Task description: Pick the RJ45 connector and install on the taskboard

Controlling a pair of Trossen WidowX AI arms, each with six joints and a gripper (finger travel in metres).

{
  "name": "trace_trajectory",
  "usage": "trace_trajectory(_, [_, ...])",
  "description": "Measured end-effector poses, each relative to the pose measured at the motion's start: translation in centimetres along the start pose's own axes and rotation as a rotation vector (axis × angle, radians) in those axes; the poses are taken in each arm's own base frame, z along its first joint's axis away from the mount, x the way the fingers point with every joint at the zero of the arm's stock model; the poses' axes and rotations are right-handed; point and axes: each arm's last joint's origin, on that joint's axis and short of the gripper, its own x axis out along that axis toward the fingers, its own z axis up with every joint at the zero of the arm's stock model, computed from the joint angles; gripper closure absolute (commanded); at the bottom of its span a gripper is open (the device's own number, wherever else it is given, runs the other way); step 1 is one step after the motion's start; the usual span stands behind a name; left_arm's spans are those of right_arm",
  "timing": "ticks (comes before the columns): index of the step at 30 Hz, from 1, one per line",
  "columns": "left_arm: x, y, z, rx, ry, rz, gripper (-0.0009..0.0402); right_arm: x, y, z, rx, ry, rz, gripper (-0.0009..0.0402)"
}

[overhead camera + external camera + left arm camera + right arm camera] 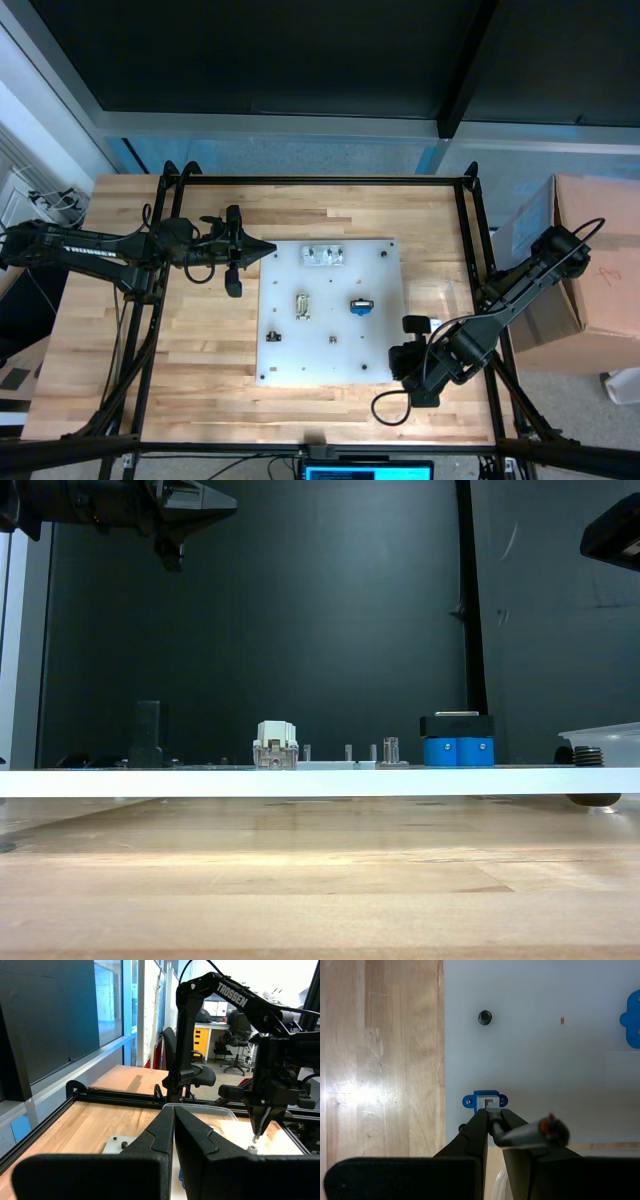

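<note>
The RJ45 connector (492, 1120) is a small ribbed plug with a grey cable (527, 1133) trailing from it, and my right gripper (491, 1116) is shut on it. Its tip reaches the small blue seat (485, 1100) on the white taskboard (545, 1065); how far in it sits I cannot tell. From above, the right gripper (405, 365) hangs over the board's near right corner (385, 378). The left wrist view shows it (255, 1136) pointing straight down. My left gripper (268, 250) is shut on nothing, raised beside the board's far left edge, with its fingers (165, 1132) pressed together.
On the board stand a white-grey connector block (324, 256), a metal D-sub part (302, 306) and a blue block (361, 306). A clear plastic tray (200, 1109) lies right of the board. A cardboard box (590, 260) stands past the black frame rail (480, 250).
</note>
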Motion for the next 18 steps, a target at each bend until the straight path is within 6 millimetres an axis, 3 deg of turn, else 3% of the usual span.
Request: trace_trajectory(18, [0.0,0.0,-0.01,0.0,0.0,0.0,0.0393,1.03,-0.22,-0.41,-0.03,0.003,0.005,0.0393])
